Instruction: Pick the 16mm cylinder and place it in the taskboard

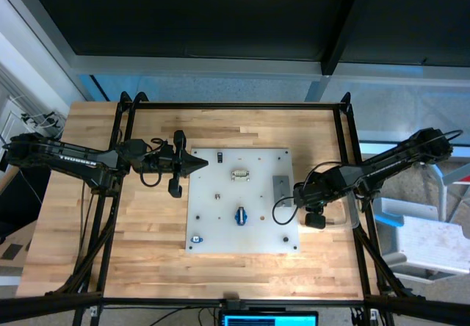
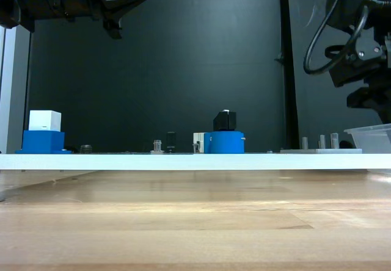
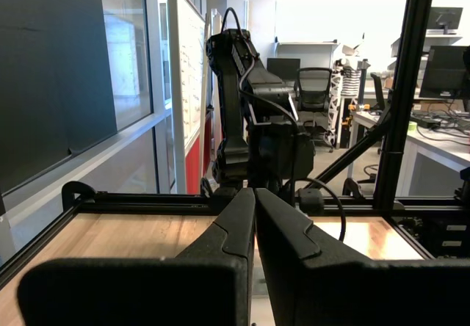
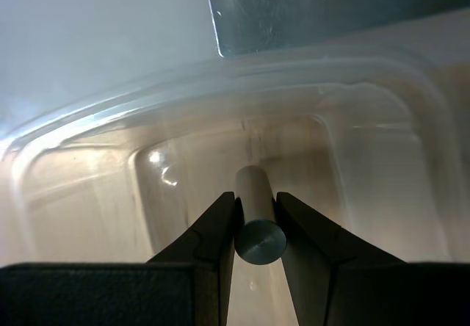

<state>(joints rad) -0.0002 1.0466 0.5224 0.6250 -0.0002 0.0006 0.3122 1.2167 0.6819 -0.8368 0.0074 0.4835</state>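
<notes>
Clear tray point(image 4: 73, 131) walls hem the right pincer point(image 4: 257, 201); left pincer point(image 1: 204, 163) hangs free above taskboard point(image 1: 220, 227).

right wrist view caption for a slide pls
Right gripper shut on the 16mm cylinder over the clear tray; left gripper hovers shut at the left edge of the taskboard.

A pale wooden counter point(image 1: 242, 274) sits inside a black frame point(image 1: 235, 106). Beyond, a bright office shows glass partitions point(image 3: 125, 69), an office chair point(image 3: 314, 91) and monitors point(image 3: 446, 73).

Smooth metal 16mm cylinder point(image 4: 257, 223), glossy clear plastic tray point(image 4: 367, 98) (scuffed), matt wooden table point(image 1: 147, 260)
</notes>
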